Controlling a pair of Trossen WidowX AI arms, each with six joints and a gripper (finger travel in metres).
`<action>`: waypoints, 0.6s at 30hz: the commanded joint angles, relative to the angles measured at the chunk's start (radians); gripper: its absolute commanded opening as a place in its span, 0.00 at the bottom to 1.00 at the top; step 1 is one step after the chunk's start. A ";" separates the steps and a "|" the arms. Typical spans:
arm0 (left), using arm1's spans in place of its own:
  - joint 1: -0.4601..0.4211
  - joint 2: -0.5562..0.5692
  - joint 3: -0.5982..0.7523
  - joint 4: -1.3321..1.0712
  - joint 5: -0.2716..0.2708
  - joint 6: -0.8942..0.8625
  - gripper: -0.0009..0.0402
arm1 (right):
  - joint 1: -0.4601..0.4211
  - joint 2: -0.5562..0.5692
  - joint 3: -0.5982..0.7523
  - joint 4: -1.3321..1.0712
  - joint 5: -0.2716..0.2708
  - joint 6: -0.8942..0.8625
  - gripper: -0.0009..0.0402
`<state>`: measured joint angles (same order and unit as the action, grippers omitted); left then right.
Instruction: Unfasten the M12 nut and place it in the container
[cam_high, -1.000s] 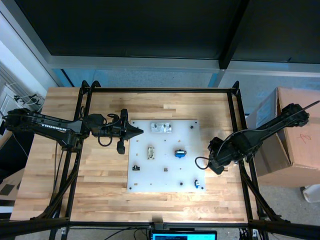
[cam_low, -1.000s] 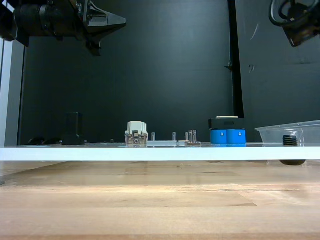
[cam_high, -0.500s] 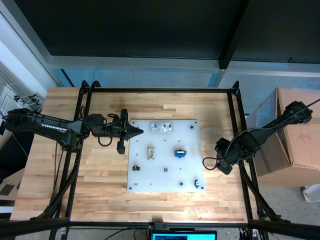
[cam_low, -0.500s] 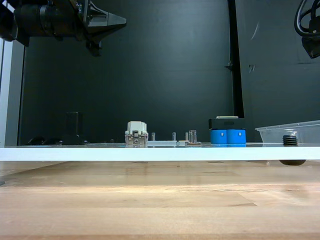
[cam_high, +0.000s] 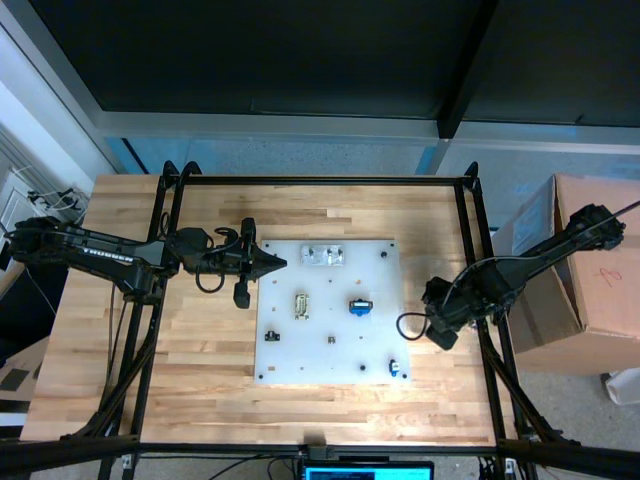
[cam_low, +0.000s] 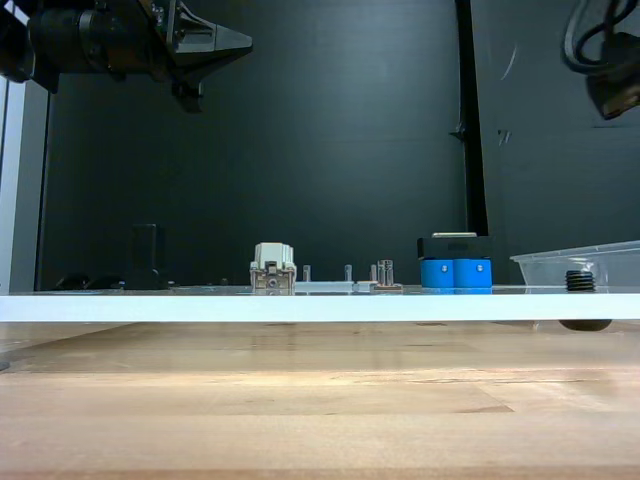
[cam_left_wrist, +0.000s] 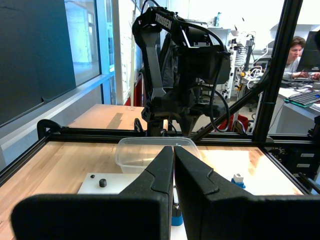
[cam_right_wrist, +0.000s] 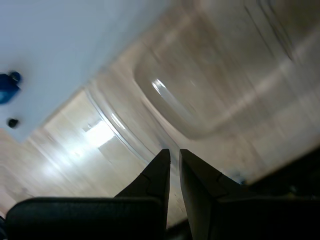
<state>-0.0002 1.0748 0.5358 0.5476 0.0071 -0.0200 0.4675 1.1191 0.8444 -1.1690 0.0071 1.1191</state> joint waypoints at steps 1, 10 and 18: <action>0.000 0.000 0.000 0.000 0.000 0.000 0.02 | -0.040 0.034 0.014 0.034 0.000 -0.082 0.08; 0.000 0.000 0.000 0.000 0.000 0.000 0.02 | -0.105 0.093 0.050 0.061 0.000 -0.236 0.08; 0.000 0.000 0.000 0.000 0.000 0.000 0.02 | -0.178 0.113 0.068 0.060 0.000 -0.400 0.08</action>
